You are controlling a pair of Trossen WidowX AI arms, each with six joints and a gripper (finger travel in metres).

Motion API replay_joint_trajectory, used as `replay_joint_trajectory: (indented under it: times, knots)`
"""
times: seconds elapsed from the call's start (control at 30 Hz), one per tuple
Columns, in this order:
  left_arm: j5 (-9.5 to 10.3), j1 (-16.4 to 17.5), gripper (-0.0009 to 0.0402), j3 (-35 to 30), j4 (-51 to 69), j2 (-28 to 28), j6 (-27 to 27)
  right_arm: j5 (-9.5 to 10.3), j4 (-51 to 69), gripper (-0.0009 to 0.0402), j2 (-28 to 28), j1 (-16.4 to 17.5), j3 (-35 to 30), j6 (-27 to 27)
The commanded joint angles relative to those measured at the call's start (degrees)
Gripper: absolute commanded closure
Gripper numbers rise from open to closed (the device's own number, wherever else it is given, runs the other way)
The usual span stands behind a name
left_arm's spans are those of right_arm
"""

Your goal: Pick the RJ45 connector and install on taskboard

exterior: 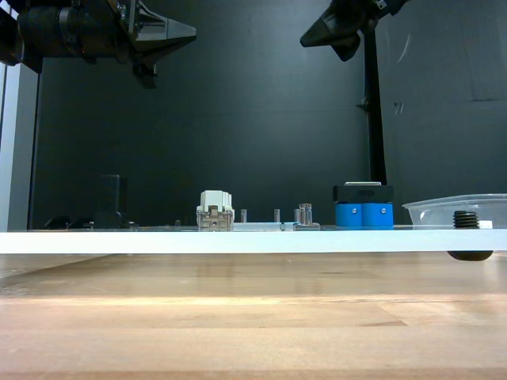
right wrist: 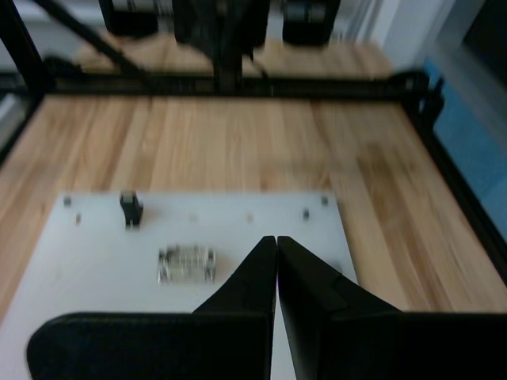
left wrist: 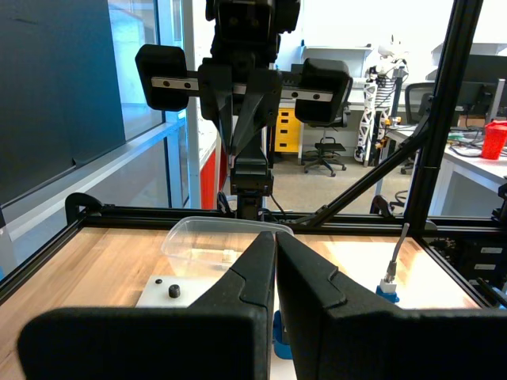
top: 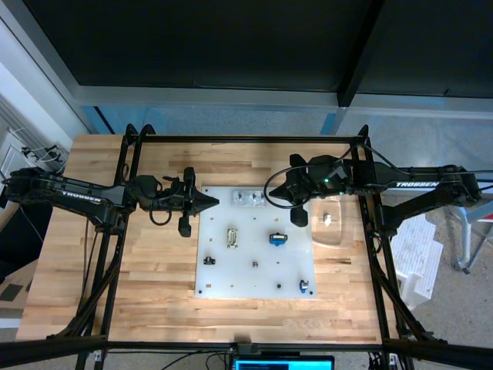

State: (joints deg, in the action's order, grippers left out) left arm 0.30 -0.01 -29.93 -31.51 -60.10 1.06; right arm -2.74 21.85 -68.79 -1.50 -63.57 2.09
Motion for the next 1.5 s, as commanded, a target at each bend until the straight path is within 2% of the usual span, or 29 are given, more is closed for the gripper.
replay_joint_trajectory:
  times: [0.03, 0.17, 0.4, 0.53, 0.73, 1.03, 1.1, 1.5]
  knots:
    - [-0.02, 0.0, 0.0393, 0.0, 0.0, 0.0, 0.0, -0.02, -7.8, 0.0393, 1.9, 0.0, 4.3, -0.2]
    - [-0.02, 0.0, 0.0393, 0.0, 0.0, 0.0, 0.0, 1.53, -15.0, 0.0393, 4.0, 0.0, 9.0, -0.4]
    - [-0.02, 0.0, 0.0393, 0.0, 0.0, 0.0, 0.0, 1.46, -29.0, 0.0393, 5.8, -0.2, 17.0, -3.3]
    - [-0.02, 0.0, 0.0393, 0.0, 0.0, 0.0, 0.0, 3.04, -36.5, 0.0393, 6.2, -0.2, 20.7, -3.3]
    - [-0.02, 0.0, 0.0393, 0.0, 0.0, 0.0, 0.0, 2.99, -43.2, 0.0393, 6.7, -0.2, 24.7, -3.4]
    - [-0.02, 0.0, 0.0393, 0.0, 0.0, 0.0, 0.0, 3.1, -49.0, 0.0393, 7.7, -0.3, 29.0, -4.7]
    - [-0.02, 0.0, 0.0393, 0.0, 0.0, 0.0, 0.0, 4.31, -49.7, 0.0393, 7.9, -0.3, 29.7, -5.0]
    - [-0.02, 0.0, 0.0393, 0.0, 0.0, 0.0, 0.0, 3.82, -49.6, 0.0393, 8.9, -0.4, 31.4, -6.4]
